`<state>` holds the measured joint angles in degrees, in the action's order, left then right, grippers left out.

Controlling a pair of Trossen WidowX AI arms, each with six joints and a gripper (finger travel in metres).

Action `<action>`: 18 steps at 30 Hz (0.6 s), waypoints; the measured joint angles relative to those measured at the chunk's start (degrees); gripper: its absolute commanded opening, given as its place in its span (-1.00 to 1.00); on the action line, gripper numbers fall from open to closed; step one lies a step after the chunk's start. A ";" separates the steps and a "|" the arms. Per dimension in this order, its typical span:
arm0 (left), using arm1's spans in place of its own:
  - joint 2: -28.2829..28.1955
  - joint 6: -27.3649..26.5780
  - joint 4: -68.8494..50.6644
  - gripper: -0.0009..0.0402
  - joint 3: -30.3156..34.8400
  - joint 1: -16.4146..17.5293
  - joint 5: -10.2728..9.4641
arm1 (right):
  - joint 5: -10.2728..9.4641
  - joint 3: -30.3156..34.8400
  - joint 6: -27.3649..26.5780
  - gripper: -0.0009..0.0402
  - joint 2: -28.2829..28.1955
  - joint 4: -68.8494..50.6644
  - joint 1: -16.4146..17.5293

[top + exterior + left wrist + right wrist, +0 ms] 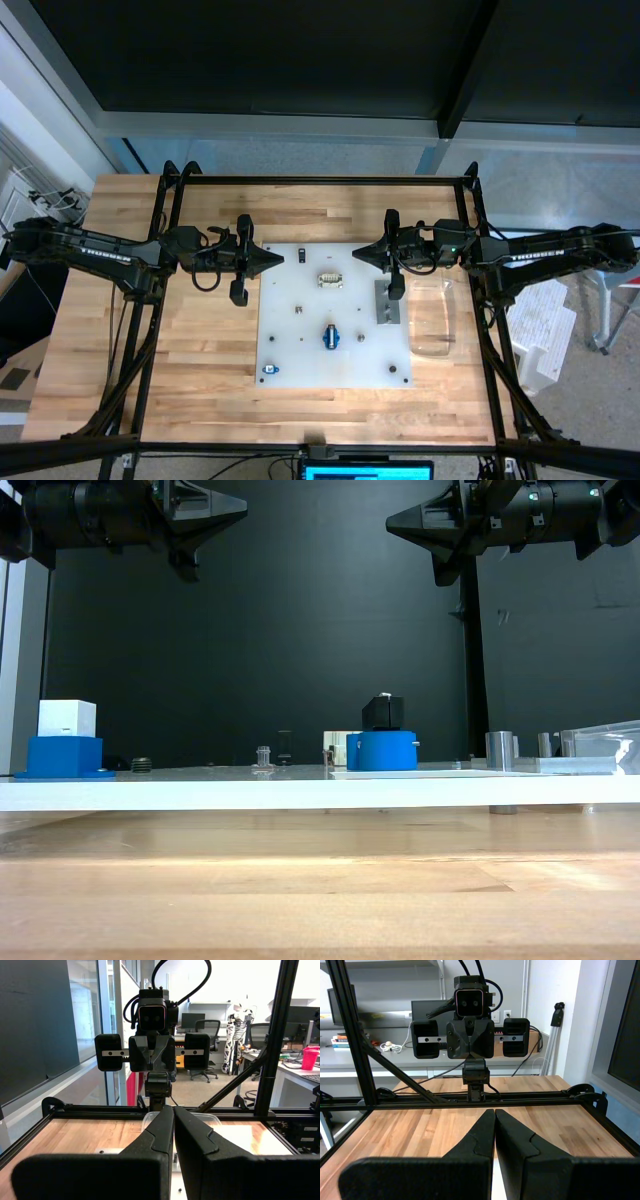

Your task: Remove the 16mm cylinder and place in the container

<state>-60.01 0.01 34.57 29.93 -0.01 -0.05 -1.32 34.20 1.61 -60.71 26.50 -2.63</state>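
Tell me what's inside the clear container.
Nothing shows inside the container; only the table shows through it, and nothing covers it. Left claw and right claw, both shut, hover high near the board's far edge.

Left hand (278, 260) and right hand (356, 254) hang closed, high over the board's (290, 345) far edge, with open air beneath. Blue knob (330, 337), grey block (388, 303) and right-edge container (432, 320) stand lower.

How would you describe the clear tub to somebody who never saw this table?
Find the white board in the middle of the wooden table; the left claw and right claw hover shut above its far edge. The tub sits off the board's right side, beside the grey block; only it is see-through.
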 measured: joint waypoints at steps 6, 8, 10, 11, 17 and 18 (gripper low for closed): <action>0.02 0.00 0.00 -0.96 0.00 0.00 0.00 | 0.17 0.00 -0.02 -0.96 0.00 -0.02 0.02; 0.00 0.00 0.00 -0.96 0.00 0.00 0.00 | 0.17 0.00 -0.02 -0.96 0.00 0.00 0.02; 0.00 0.00 0.00 -0.96 0.02 0.00 0.00 | 0.17 0.00 0.00 -0.96 0.00 -0.02 0.02; 0.00 0.00 0.00 -0.96 0.02 0.00 0.00 | 0.17 0.00 0.07 -0.96 0.00 -0.02 0.02; 0.00 0.00 0.00 -0.96 0.02 0.00 0.00 | -2.82 2.03 2.75 -0.96 0.00 -5.66 0.39; 0.00 0.00 -0.02 -0.96 0.02 0.00 0.00 | -2.82 2.89 2.69 -0.96 0.00 -8.24 0.68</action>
<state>-60.01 0.01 34.54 29.95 -0.01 -0.05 -4.14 37.08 4.29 -60.71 18.26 -1.96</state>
